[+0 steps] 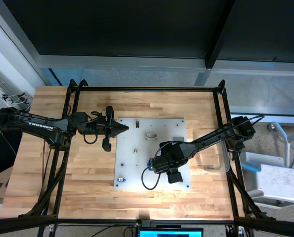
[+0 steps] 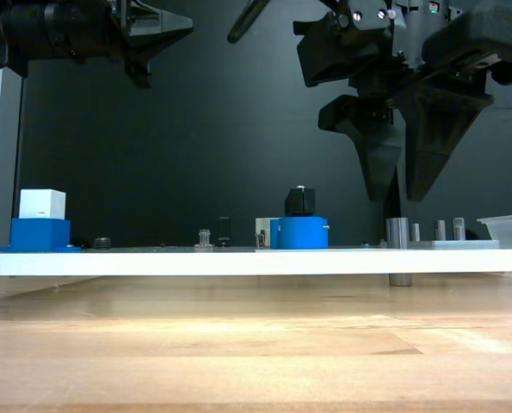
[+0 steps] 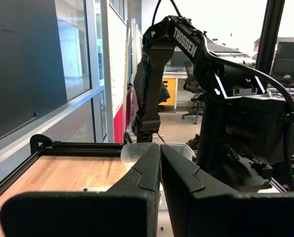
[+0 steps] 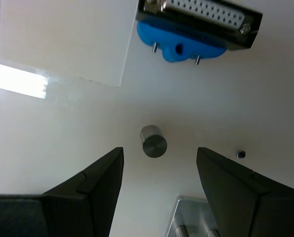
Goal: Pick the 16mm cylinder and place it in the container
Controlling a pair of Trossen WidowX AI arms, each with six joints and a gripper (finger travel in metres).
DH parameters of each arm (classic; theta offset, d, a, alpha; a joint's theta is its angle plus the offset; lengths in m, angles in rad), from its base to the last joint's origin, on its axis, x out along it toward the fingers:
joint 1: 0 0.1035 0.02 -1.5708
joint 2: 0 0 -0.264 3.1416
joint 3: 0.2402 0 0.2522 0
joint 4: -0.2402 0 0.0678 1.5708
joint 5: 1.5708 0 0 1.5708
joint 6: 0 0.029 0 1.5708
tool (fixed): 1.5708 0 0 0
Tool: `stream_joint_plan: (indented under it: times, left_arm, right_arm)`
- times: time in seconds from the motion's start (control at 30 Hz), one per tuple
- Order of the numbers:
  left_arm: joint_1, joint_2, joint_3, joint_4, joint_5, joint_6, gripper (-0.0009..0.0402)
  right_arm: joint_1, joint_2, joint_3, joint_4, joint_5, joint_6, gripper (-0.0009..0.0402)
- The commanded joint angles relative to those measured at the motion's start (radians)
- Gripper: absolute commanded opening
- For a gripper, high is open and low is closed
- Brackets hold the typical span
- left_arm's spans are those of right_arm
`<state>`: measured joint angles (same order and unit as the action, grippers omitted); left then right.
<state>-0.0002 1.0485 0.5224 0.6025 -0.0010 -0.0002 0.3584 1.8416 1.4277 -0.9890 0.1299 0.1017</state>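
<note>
Silvery little peg, the 16mm cylinder (image 4: 153,142), stands upright on the white board (image 1: 137,129), in the board's near right part, and the right gripper (image 2: 397,198) hangs straight above it with nothing in it. Biggest worry from where I'm standing: the peg looks a touch off-centre in the gap. If the arm drops as it is, one finger could reach it first and tip it, and a round thing like that would roll off across the board. It's also short and smooth, so a pinch too near its top could squirt it out. The blue connector (image 4: 186,42) and the grey block (image 4: 193,219) both sit near the peg on the board, so a sloppy descent could clip one of them. And the container (image 1: 228,159) is just off the board's right edge, so a weak hold could drop the peg before it clears the rim

Pincer itself: fingers (image 4: 102,182) spread well apart, wider than the peg, touching nothing, with clear air between the tips and the board. The left gripper (image 1: 124,127) is parked above the board's far left edge, fingers pressed together, holding nothing
</note>
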Motion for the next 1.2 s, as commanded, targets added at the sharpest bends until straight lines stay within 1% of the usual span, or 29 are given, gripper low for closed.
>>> stream_joint_plan:
  times: [0.03, 0.17, 0.27, 0.4, 0.77, 1.2]
  left_arm:
    - [0.0, 0.0, 0.0, 0.0, 0.0, 0.0, 0.0]
    - [0.0, 0.0, 0.0, 0.0, 0.0, 0.0, 0.0]
    - [0.0, 0.001, 0.0, 0.0, 0.0, 0.0, 0.0]
    - [0.0, 0.0, 0.0, 0.0, 0.0, 0.0, 0.0]
    - [0.0, 0.0, 0.0, 0.0, 0.0, 0.0, 0.0]
    - [0.0, 0.0, 0.0, 0.0, 0.0, 0.0, 0.0]
  right_arm:
    - [0.0, 0.0, -0.008, 0.006, 0.0, 0.006, 0.0206]
    - [0.002, 0.0, -0.033, 0.036, -0.002, 0.017, 0.0206]
    - [0.002, 0.0, -0.051, 0.064, -0.027, 0.035, 0.0206]
    - [0.002, 0.0, -0.072, 0.093, -0.026, 0.047, 0.0205]
    - [0.002, 0.001, -0.097, 0.128, -0.026, 0.047, 0.0184]
    - [-0.001, 0.001, -0.119, 0.152, -0.026, 0.048, 0.0182]
